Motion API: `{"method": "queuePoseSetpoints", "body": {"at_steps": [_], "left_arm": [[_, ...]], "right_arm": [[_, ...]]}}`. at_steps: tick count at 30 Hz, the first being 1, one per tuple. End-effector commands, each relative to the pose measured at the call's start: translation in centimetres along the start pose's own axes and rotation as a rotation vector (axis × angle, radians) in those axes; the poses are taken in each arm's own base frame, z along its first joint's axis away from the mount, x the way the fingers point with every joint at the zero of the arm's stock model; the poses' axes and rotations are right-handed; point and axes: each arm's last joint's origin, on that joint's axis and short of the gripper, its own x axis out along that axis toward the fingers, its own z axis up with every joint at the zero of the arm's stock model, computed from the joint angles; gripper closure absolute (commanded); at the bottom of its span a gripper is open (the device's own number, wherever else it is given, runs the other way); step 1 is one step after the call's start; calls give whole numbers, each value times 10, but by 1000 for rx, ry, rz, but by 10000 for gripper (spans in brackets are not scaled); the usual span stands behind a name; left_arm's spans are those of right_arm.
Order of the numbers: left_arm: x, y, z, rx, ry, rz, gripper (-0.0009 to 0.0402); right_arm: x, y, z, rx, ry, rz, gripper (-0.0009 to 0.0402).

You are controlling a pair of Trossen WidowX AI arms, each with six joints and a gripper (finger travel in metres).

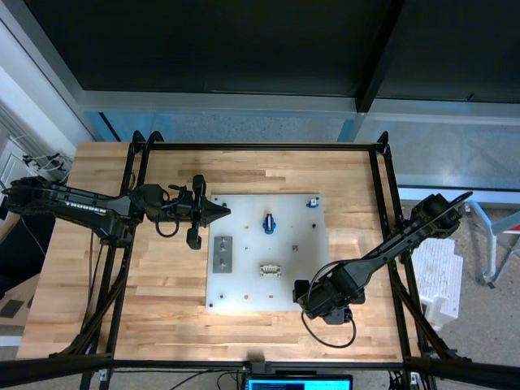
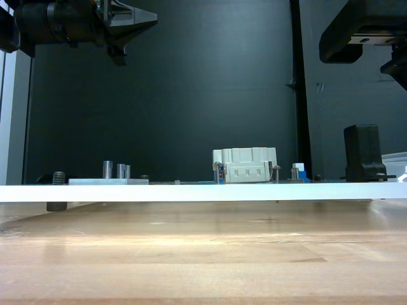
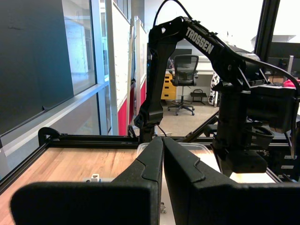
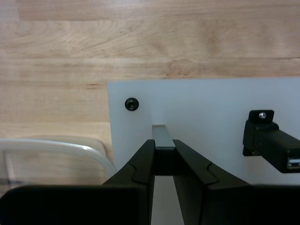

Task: Pick the 16mm bar and install on taskboard

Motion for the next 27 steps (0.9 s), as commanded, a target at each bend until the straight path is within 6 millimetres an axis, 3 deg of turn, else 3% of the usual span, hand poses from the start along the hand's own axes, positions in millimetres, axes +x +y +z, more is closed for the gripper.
{"method": "queuePoseSetpoints", "body": {"at_steps": [1,20,27], "left_arm": [[0,0,0,0,0,0,393],[0,0,0,0,0,0,393],[0,0,0,0,0,0,393]], "right_arm": [[4,1,-1,2,10,8,393],[-8,1,-3,-3,-1,10,393],[-22,4,-6,4,-70,3,393]]}}
